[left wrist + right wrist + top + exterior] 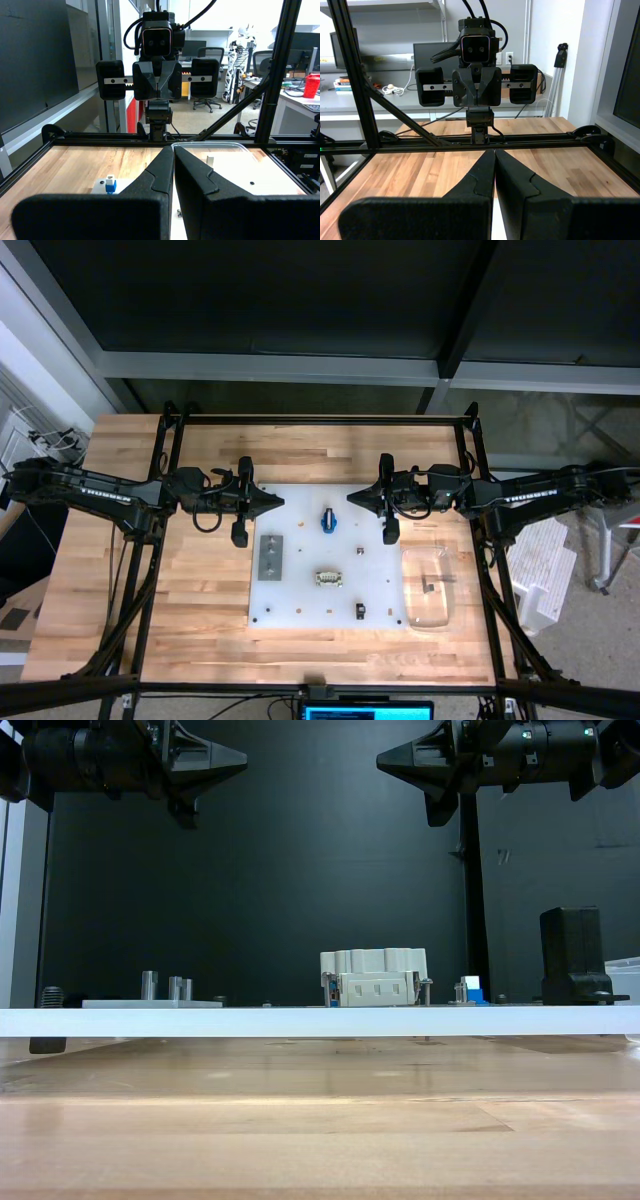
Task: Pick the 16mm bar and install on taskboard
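The taskboard [300, 585] is a white square plate in the middle of the table. It carries a grey block [271, 556], a blue knob [329, 520], a beige connector [328, 580] and a small black part [359, 612]. The 16mm bar [428, 588] is a tiny dark peg inside the clear tray [440, 618] to the right of the board. My left gripper [280, 500] hangs shut and holding nothing above the board's far left corner. High over the far right edge, my right gripper [350, 498] is also shut and bare. The two tips point at each other.
A black frame [320, 420] runs around the table's edges. In the low view the connector [372, 977] and the tall black part [572, 958] stand up from the board, with both grippers well above them. Bare wood lies left of the board and at the near edge.
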{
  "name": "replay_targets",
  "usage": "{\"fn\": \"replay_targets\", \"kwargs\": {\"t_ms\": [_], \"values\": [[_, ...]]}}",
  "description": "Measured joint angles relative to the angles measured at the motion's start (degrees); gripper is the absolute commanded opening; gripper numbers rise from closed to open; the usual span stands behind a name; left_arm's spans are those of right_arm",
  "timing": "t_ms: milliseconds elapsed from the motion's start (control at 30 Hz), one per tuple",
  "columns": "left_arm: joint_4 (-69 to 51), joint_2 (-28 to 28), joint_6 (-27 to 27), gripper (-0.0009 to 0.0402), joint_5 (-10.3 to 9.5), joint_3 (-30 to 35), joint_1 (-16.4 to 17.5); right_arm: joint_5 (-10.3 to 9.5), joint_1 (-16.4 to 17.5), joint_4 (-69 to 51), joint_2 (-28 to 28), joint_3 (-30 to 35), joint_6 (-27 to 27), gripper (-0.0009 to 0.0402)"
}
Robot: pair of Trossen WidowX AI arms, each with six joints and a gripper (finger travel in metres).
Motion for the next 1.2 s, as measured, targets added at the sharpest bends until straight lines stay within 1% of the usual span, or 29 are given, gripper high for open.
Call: {"fn": "replay_targets", "kwargs": {"t_ms": [633, 833, 1033, 1067, 1100, 1133, 1200], "values": [[0.0, 0.0, 0.0, 0.0, 0.02, 0.0, 0.0, -0.22, 0.3, -1.4, -0.2, 0.2, 0.5, 0.0], [0.0, 0.0, 0.0, 0.0, 0.0, 0.0, 0.0, -0.02, 2.1, -9.6, -0.7, 3.7, 1.5, 0.0], [0.0, 0.0, 0.0, 0.0, 0.0, 0.0, 0.0, 0.09, 4.1, -27.3, -0.7, 10.7, 1.7, 0.0], [0.0, 0.0, 0.0, 0.0, 0.0, 0.0, 0.0, 0.52, 4.5, -30.8, -0.7, 12.0, 1.8, 0.0], [0.0, 0.0, 0.0, 0.0, 0.02, 0.0, 0.0, 1.46, 5.0, -34.0, -0.7, 13.1, 1.9, 0.0], [0.0, 0.0, 0.0, 0.0, 0.0, 0.0, 0.0, 2.69, 5.7, -37.3, -0.7, 14.3, 2.0, 0.0], [0.0, 0.0, 0.0, 0.0, 0.0, 0.0, 0.0, 5.84, 7.1, -43.8, -0.7, 16.6, 2.5, 0.0]]}}
